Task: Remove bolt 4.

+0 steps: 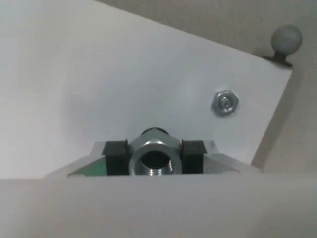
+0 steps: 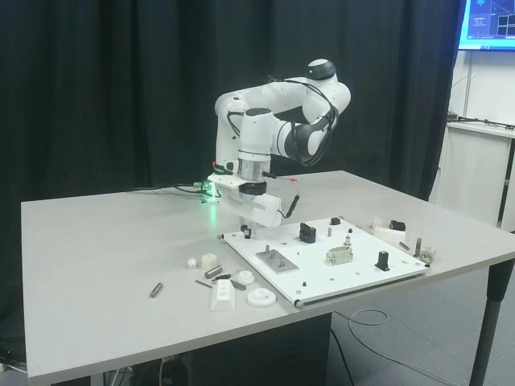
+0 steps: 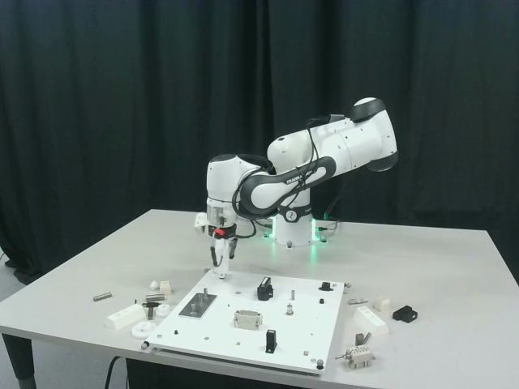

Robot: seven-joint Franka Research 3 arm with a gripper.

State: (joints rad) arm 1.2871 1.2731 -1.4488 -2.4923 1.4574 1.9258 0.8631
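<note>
Right, the grey table (image 2: 96,241) carries the white arm (image 3: 324,158), which reaches out and bends down over the white board (image 2: 354,273), our landmark here. On the arm's forearm there is black lettering in the second room view, too small to read for certain.

At the board's near-arm corner hangs the gripper (image 1: 154,157), its two black pads (image 1: 115,157) pressed narrow against the flanks of a metal bolt (image 1: 154,156) (held, no gap either side). The bolt shows in the wrist view as a shiny hexagonal head with a round, threaded-looking hollow facing the camera, a darker part just behind it. Its long axis runs along the gripper's line, pointing down at the board; from the room views I cannot tell whether its lower end touches the board or hangs just above.

A second hex bolt (image 1: 225,103) sits seated in the board near that same corner, head up. Just off the board's corner stands a small grey ball-topped pin (image 1: 286,42). Loose white parts (image 2: 221,296) lie on the table beside the board's edge.
</note>
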